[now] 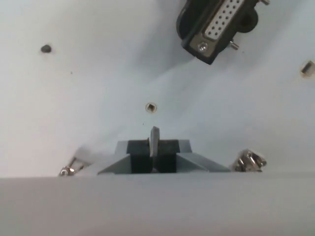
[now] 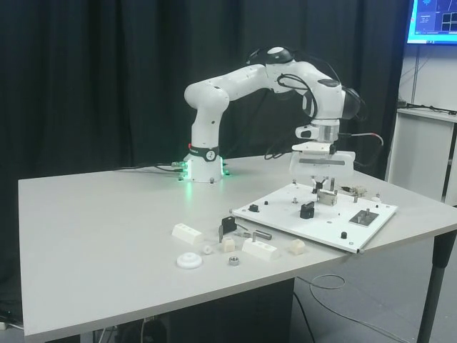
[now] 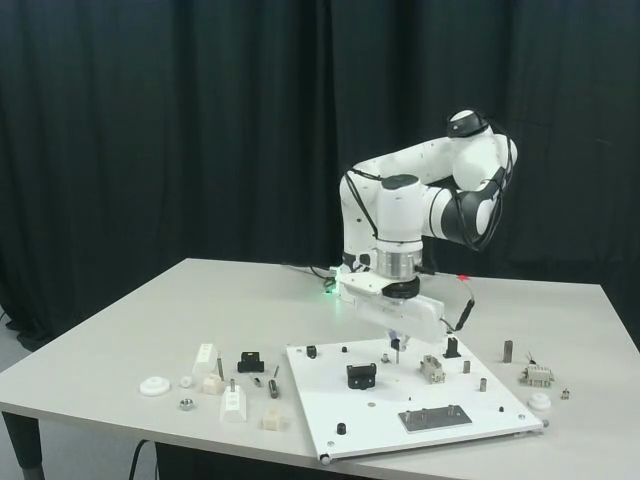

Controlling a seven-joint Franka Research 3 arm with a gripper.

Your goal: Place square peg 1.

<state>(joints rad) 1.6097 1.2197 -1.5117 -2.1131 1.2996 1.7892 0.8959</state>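
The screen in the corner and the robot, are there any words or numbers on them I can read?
No readable text anywhere.
Screen: it shows marks, too small to read.
Arm: no label can be made out.
Board and the parts on the table: no writing shows.

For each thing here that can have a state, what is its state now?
pincer: shut on the square peg, above the white board.
square peg: held upright, not yet in its hole.
square hole: unfilled.
white board: flat on the grey table.
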